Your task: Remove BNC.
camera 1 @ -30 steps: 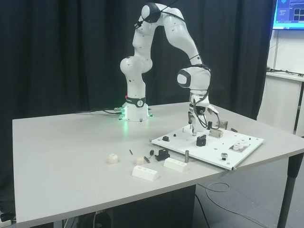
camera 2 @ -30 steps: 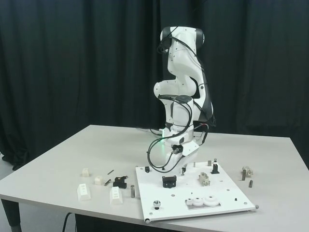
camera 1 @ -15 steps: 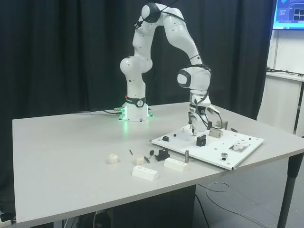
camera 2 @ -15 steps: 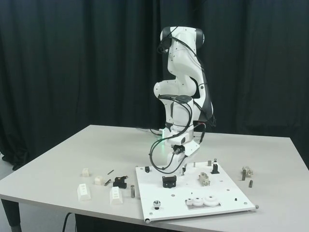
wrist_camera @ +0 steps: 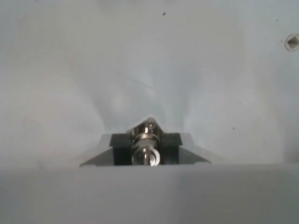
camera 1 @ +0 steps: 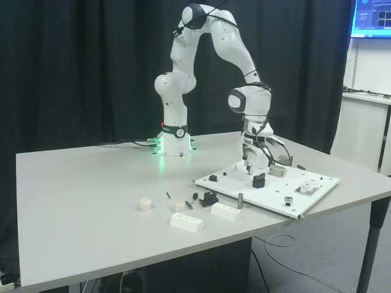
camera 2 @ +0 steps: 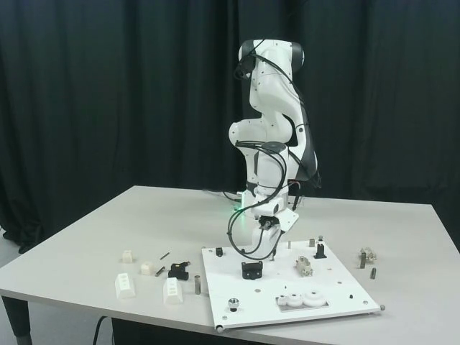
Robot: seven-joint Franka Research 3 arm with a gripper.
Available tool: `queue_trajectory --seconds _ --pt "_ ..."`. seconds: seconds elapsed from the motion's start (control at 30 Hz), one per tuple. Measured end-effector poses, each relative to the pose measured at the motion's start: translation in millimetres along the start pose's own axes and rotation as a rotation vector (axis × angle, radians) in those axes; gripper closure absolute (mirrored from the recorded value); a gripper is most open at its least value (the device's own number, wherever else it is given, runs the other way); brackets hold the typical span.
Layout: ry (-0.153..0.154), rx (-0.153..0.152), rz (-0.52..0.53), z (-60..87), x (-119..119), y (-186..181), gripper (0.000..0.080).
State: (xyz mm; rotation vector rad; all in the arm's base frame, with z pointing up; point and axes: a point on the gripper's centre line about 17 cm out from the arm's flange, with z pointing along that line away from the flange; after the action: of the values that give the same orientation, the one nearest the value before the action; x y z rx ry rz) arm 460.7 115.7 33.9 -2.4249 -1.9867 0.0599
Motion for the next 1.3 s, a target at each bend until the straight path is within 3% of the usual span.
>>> queue_trajectory --seconds 1.3 --pt "-0.022 0.001 -0.331 -0.6 -0.9 -0.1 0.0681"
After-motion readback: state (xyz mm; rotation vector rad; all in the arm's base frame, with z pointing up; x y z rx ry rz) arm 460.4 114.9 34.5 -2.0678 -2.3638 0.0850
